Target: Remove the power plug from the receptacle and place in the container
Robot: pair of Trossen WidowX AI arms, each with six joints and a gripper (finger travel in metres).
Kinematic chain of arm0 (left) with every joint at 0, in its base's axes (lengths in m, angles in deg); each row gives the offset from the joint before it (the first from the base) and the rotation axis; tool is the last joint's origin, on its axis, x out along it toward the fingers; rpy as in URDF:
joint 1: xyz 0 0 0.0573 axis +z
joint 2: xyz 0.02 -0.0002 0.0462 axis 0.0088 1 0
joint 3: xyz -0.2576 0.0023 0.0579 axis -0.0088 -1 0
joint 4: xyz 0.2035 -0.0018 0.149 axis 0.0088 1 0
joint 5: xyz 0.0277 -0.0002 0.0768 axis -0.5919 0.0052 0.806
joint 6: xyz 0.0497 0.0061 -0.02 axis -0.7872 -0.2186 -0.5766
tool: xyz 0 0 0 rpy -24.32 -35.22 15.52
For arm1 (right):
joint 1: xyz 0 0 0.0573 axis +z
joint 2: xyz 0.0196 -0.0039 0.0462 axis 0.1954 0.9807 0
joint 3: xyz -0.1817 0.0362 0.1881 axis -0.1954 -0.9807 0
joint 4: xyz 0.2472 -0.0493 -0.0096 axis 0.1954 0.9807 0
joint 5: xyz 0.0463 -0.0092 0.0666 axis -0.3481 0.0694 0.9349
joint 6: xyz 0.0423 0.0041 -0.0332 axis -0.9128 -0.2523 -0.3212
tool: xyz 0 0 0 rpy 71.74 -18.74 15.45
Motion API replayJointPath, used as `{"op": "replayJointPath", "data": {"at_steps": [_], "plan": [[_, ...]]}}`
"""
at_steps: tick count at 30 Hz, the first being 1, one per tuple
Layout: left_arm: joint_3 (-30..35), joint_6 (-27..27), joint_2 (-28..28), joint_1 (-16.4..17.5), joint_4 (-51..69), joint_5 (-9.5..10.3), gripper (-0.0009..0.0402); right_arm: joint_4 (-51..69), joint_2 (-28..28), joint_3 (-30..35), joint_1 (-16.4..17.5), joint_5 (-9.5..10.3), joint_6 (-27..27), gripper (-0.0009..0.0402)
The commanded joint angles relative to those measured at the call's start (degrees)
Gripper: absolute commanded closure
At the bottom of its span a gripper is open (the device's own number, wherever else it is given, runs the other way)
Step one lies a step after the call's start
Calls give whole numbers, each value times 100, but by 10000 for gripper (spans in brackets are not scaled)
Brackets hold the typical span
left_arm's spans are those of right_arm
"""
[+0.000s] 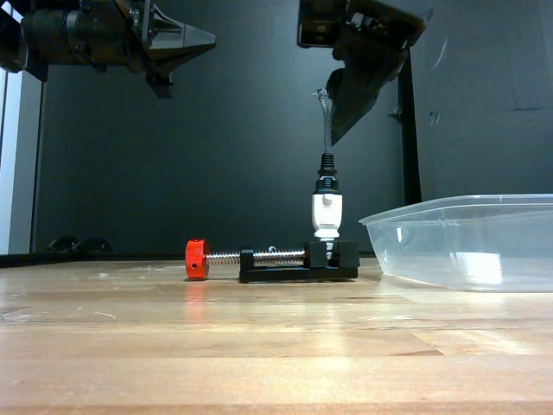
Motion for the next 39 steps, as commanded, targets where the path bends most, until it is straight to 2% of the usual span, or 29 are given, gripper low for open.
{"op": "replayJointPath", "data": {"at_steps": [1, 15, 19, 26, 30, 39], "plan": [[2, -2, 0, 0, -2, -2, 393, -2, 192, 59, 15, 0, -11, 107], [2, -2, 0, 2, 0, -2, 393, -144, 662, 94, 48, -15, -151, 108], [2, -2, 0, 2, -4, -2, 393, -151, 748, 90, 48, -109, -153, 118], [2, -2, 0, 2, -4, -2, 393, -149, 852, 90, 68, -103, -151, 138], [2, -2, 0, 2, -2, -2, 393, -133, 828, 90, 72, -103, -149, 164], [2, -2, 0, 2, 0, -2, 393, -118, 754, 90, 83, -101, -146, 255]]}}
